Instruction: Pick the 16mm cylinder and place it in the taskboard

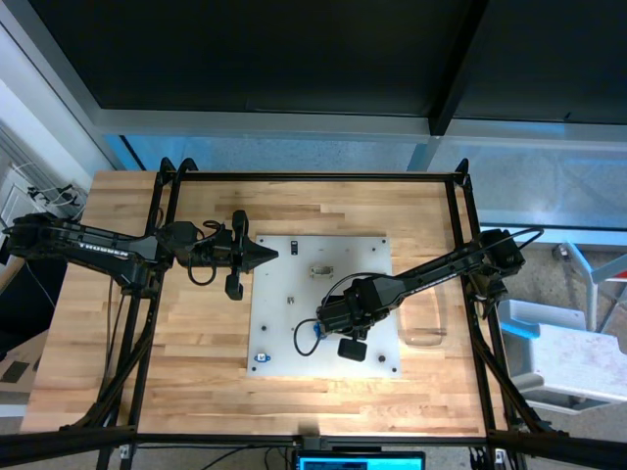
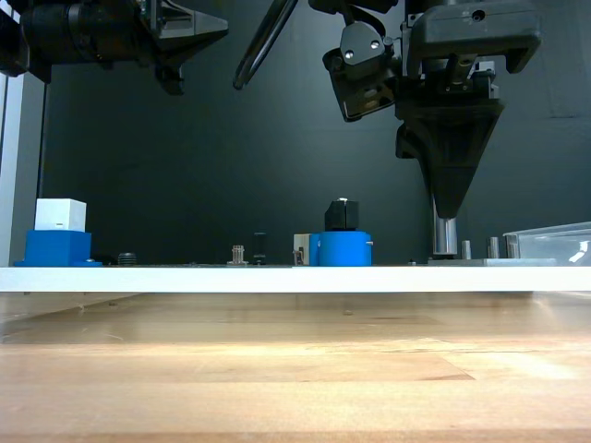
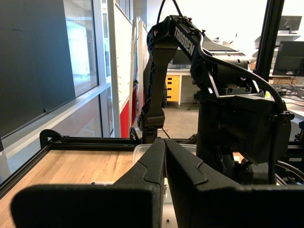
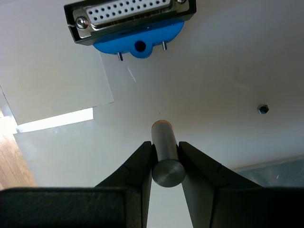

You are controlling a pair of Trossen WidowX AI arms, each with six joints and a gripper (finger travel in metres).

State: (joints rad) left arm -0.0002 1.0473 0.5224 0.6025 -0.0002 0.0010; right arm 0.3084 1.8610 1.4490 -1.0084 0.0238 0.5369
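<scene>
The 16mm cylinder (image 4: 164, 145) is a short grey metal rod, held upright with my right gripper (image 4: 165, 159) shut on its upper part. It hangs over the white taskboard (image 4: 223, 66). From table height the cylinder (image 2: 445, 237) reaches down to the board's surface under the right gripper (image 2: 446, 210); I cannot tell whether it touches. From above, the right gripper (image 1: 323, 328) points down over the middle of the taskboard (image 1: 358, 264) and hides the rod. My left gripper (image 1: 266, 253) hovers shut and holding nothing at the board's left edge.
A blue fitting with a D-sub connector (image 4: 130, 23) lies just beyond the cylinder. A blue block with a white cube (image 2: 57, 242) and a blue round fitting (image 2: 343, 247) stand on the board. A small clear plastic tray (image 1: 426, 318) lies right of the board.
</scene>
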